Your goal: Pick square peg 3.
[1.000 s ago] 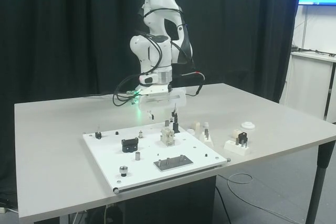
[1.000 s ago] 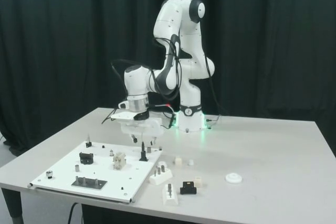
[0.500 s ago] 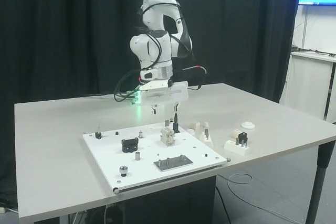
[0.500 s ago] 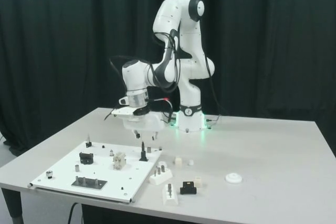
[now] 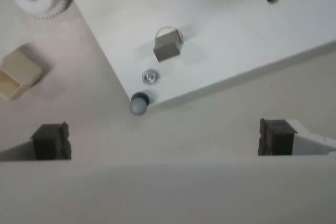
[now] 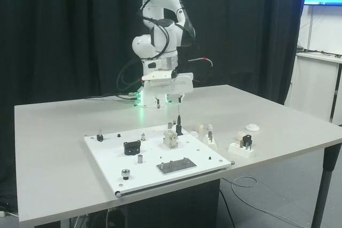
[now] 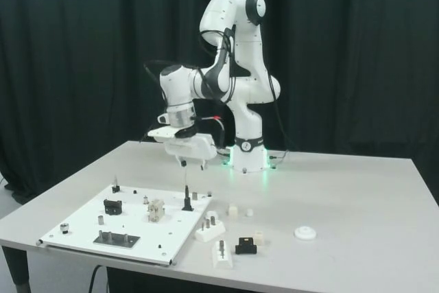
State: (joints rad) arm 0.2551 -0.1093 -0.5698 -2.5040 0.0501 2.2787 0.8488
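Square peg 3 [image 5: 168,50], a small grey block, stands on the white board [image 5: 220,30] near its corner in your wrist view; the claw [image 5: 163,139] gapes, empty. In both room views, black curtains back the grey counter [image 6: 53,132], and the claw [image 7: 191,163] has risen clear above the board [image 7: 82,228] since before.

A white board [image 6: 160,153] lies on the grey table [image 6: 53,132], carrying small fixtures and a grey plate [image 6: 176,166] with 2 pins. Right of it sits a white gear [image 6: 252,127]. Black curtains [image 6: 64,25] hang behind.
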